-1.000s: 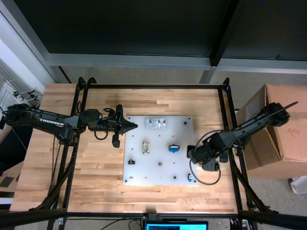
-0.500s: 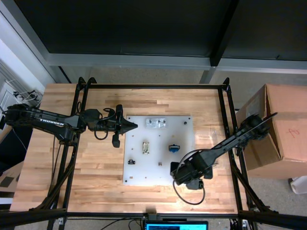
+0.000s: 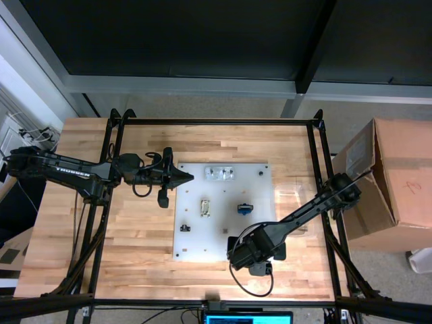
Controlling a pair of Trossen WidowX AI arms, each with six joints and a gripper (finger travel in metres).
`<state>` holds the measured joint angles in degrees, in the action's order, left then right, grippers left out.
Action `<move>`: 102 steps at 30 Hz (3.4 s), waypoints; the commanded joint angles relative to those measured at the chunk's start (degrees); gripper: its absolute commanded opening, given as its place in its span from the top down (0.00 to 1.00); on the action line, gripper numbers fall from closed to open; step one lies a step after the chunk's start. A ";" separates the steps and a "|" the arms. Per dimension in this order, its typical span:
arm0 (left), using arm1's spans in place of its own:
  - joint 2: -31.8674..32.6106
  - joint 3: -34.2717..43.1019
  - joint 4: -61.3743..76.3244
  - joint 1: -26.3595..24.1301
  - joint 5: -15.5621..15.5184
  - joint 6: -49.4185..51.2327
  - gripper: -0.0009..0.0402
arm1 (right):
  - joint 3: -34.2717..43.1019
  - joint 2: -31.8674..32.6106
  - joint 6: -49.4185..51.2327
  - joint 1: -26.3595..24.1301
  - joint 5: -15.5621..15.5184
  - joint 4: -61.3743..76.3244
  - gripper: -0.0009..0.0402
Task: Pick the M12 nut and place it on its threads and fasten
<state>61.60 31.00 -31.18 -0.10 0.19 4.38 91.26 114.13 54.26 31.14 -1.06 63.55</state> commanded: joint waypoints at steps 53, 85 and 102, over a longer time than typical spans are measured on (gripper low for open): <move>0.00 0.00 0.00 0.02 0.02 0.00 0.98 | 0.35 3.10 -29.44 -1.03 -0.02 -2.38 0.92; 0.00 0.00 0.00 0.02 0.02 0.00 0.98 | -6.03 -4.55 -44.81 -1.05 1.73 -11.10 0.92; 0.00 0.00 0.00 0.02 0.00 -0.02 0.98 | -13.99 -4.55 -44.83 -1.75 1.60 -19.37 0.92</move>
<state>61.60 31.00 -31.18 -0.10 0.19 4.38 77.43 109.47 9.41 29.47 0.49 43.94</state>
